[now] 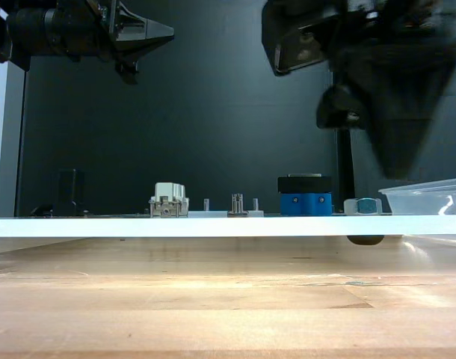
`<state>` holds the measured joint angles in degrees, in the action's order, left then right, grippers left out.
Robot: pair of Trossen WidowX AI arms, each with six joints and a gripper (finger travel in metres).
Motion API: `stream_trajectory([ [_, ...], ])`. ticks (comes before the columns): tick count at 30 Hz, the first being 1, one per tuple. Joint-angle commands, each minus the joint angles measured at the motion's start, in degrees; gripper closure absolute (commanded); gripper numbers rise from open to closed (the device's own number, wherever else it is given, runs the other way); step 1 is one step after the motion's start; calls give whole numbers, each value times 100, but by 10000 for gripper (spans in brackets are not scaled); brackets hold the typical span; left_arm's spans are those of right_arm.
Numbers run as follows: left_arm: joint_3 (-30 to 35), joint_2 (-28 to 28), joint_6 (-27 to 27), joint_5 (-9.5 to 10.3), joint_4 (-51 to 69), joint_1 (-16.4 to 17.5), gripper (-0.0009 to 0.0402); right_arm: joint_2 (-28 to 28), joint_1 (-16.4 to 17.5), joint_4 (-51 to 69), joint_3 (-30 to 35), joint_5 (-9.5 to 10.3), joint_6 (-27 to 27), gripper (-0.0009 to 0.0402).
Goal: Pick the M12 fastener and fasten on the M12 threads
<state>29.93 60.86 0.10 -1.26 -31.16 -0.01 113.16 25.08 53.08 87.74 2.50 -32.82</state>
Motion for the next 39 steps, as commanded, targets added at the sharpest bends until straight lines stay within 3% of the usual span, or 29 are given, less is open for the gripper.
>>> stream_trajectory([
  [1, 2, 0, 0, 0, -4, 0, 393, -4, -9, 20, -9, -492, -44, 393],
  [3, 2, 0, 0, 0, -4, 0, 393, 63, -11, -15, -15, -616, -57, 393],
  [16, 2, 0, 0, 0, -2, 2, 393, 267, 4, -201, -17, -527, -33, 393],
  [21, 2, 0, 0, 0, -2, 0, 393, 267, 7, -225, -20, -208, -7, 393],
  [24, 2, 0, 0, 0, -2, 0, 393, 251, 4, -221, -20, 529, 205, 393],
  [26, 2, 0, 0, 0, -2, 2, 393, 229, 7, -221, -20, 802, 302, 393],
  [39, 2, -4, 0, 2, -7, 2, 393, 101, 9, -94, -17, 752, 317, 393],
])
